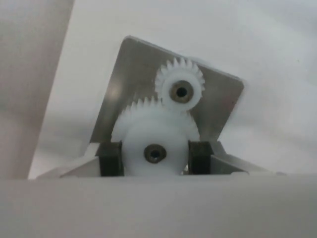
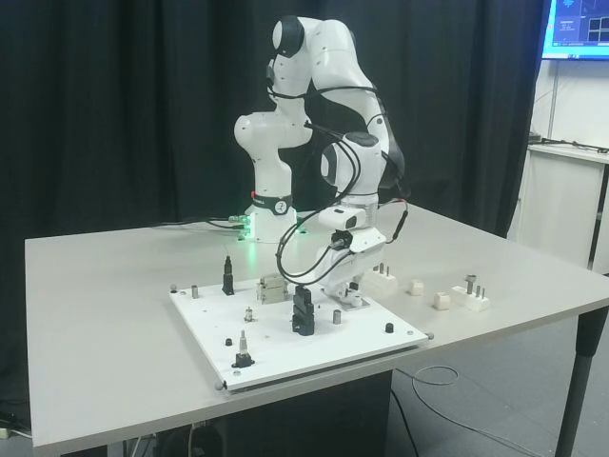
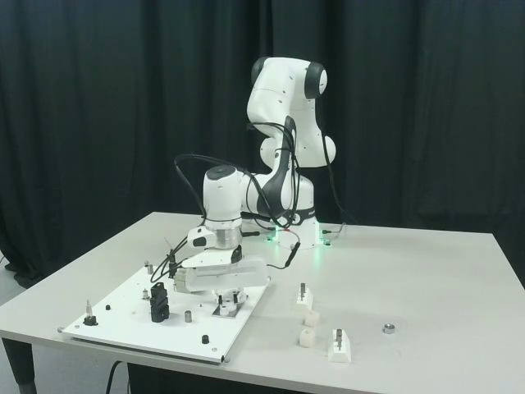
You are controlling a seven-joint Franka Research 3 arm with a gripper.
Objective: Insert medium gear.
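Gripper [image 1: 155, 157] pinches medium gear [image 1: 154, 144] at lower centre of wrist view, black pads [image 1: 111, 158] on both flanks. Gear sits over grey plate [image 1: 124, 79]; its teeth touch small gear [image 1: 180, 89] just above, already seated. In first room view, arm low over white board [image 2: 285, 357], centre frame. Judgement: insertion under way. Keep gear flat, bore centred on the peg, press straight down, letting teeth mesh with small gear without forcing. Release only once seated. Seating depth unclear.
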